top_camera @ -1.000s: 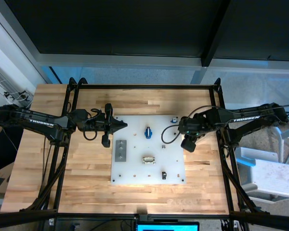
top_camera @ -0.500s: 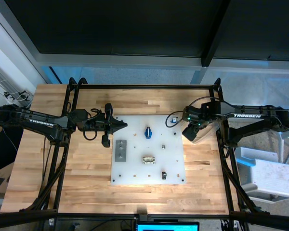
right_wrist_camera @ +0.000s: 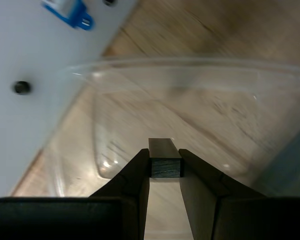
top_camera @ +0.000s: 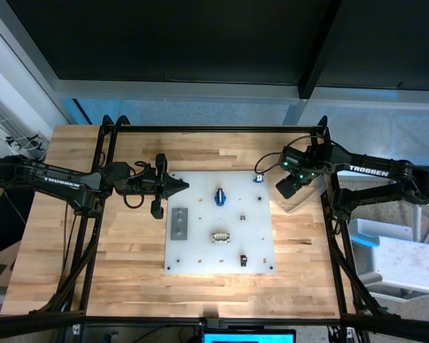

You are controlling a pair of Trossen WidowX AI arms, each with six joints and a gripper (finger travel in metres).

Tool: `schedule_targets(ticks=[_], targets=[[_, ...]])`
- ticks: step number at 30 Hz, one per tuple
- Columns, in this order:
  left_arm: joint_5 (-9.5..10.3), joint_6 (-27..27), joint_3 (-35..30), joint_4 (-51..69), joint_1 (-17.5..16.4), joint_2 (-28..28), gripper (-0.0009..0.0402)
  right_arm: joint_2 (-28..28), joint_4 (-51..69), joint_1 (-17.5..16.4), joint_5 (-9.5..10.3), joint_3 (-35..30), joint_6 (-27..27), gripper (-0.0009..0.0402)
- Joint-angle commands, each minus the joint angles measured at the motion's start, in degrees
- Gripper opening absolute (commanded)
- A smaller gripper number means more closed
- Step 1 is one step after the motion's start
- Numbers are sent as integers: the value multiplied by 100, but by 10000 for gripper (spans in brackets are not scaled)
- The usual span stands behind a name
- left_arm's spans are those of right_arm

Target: Pick the 16mm bar from the taskboard and place it in the container

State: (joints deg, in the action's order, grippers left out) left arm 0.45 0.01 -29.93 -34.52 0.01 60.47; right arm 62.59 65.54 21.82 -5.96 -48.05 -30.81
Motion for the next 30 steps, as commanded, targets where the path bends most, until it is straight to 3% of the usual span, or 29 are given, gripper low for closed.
schedule_targets(ticks=[1, 10, 21, 30], targets=[[0, 0, -2, -2, -2, 2, 0, -28, 28, 210, -4, 111, 31, 32], [0, 0, -2, -2, -2, 2, 0, -46, 7, 573, -4, 295, 192, 32], [0, 0, -2, -2, -2, 2, 0, -46, -11, 581, -20, 367, 188, 34], [0, 0, -2, -2, -2, 2, 0, -46, -24, 577, -48, 367, 188, 95]])
